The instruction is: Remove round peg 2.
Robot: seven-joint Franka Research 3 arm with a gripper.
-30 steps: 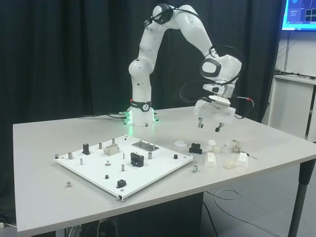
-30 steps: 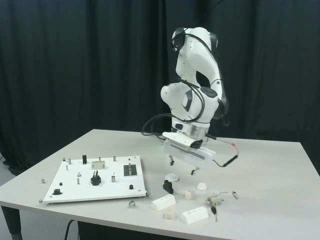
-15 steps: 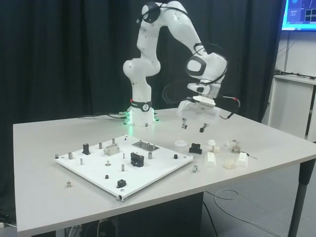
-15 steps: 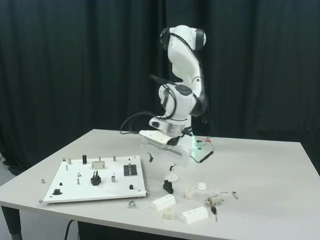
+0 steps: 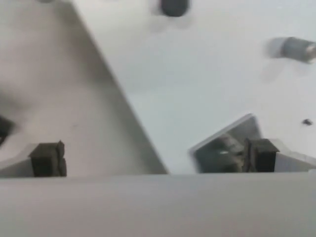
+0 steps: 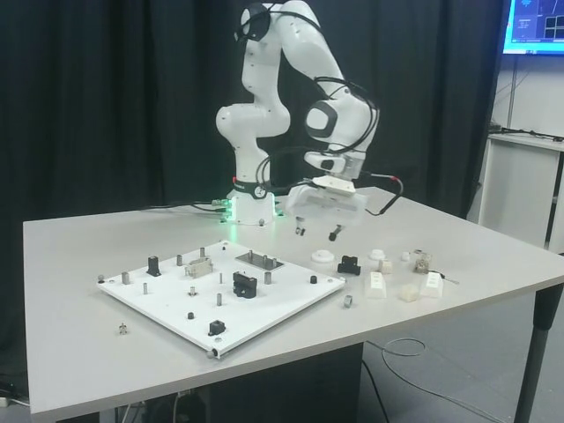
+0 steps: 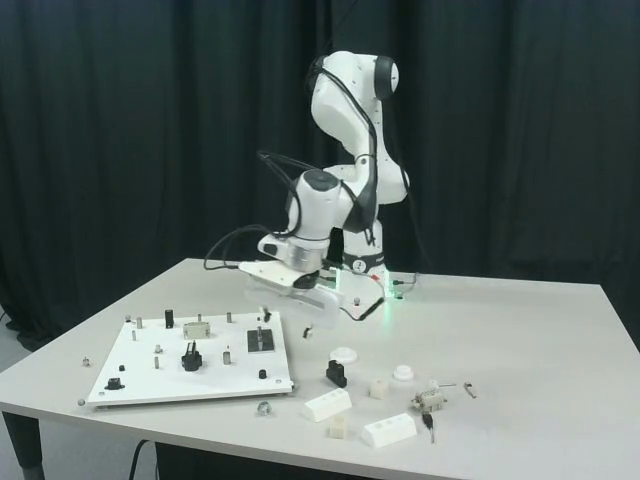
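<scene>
Two-finger gripper [image 6: 318, 233]: jaws wide apart, holding nothing | position: above edge of flat white square board [image 6: 282, 300] | grey table [image 6: 70, 256] beneath.

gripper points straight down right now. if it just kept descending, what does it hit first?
Probably the edge of the white board. The gripper hangs open above the board's side nearest the loose parts; in the wrist view one fingertip is over grey table, the other over the board by a metal plate. Depth is uncertain.

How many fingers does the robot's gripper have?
2. One finger hangs over the grey table, the other finger over the white board. None seems hidden.
</scene>
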